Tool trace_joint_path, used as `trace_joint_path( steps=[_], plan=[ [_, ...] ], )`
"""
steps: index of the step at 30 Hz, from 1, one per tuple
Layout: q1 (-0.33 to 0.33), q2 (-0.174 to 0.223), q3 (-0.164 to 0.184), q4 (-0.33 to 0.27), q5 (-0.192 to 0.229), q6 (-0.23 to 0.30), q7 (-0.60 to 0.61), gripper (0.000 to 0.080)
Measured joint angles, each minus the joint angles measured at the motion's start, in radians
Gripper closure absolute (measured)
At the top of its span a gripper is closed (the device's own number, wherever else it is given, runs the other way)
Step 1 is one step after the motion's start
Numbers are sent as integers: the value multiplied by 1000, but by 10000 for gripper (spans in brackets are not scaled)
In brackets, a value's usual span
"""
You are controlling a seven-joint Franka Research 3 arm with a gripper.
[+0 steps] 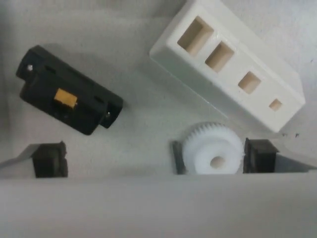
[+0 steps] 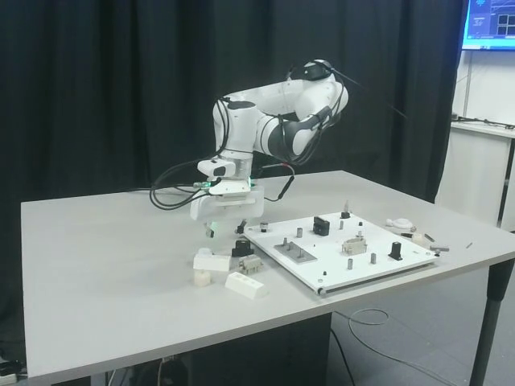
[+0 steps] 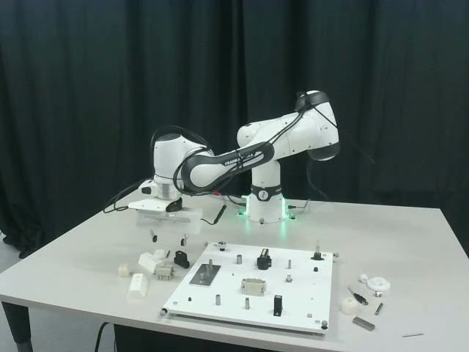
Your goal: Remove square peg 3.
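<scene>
The fingers (image 1: 154, 159) stand spread, grasping nothing. A white gear (image 1: 214, 154) lies on the bench (image 1: 124, 59) beside one fingertip. A white block (image 1: 228, 64) with four square holes lies just beyond.

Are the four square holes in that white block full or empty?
Empty. In the wrist view, all four square holes of the white rectangular block show bare inner walls, with no peg in any.

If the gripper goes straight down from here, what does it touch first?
Probably the white gear, which lies on the grey table between the open fingers of the gripper. Depth is unclear, so one finger could graze it first.
</scene>
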Motion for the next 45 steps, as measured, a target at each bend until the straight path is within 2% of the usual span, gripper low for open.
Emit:
trace_joint_path(
  steps=[1, 31, 45],
  plan=[
    [-1, 0, 0, 2, 0, 0, 0, 11],
    [-26, 3, -3, 37, 0, -1, 0, 3],
    [-20, 2, -28, 42, -3, -37, 1, 3]
  ],
)
